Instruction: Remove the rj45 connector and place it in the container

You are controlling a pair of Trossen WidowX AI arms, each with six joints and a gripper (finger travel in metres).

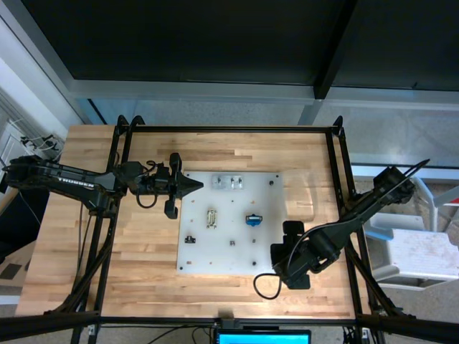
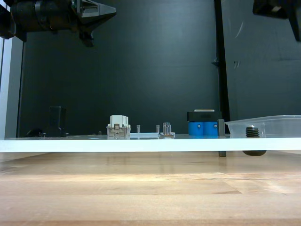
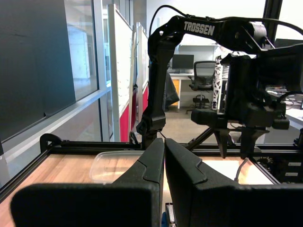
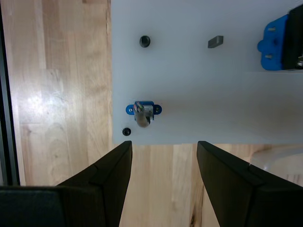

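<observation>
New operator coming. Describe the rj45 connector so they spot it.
White board: ignore the left edge under the shut left tool; go to the near right corner by the open right tool. There the rj45 connector sits in a tiny blue socket, far smaller than the bright-blue block.

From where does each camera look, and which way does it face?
High: above near table edge, facing down; left arm, right arm, white board.
Low: table height, facing level; shut left gripper high above board's left.
Left wrist: faces level past its gripper toward right arm.
Right wrist: faces down; open right gripper near rj45 connector.
Shared: low and left wrist show container.
</observation>
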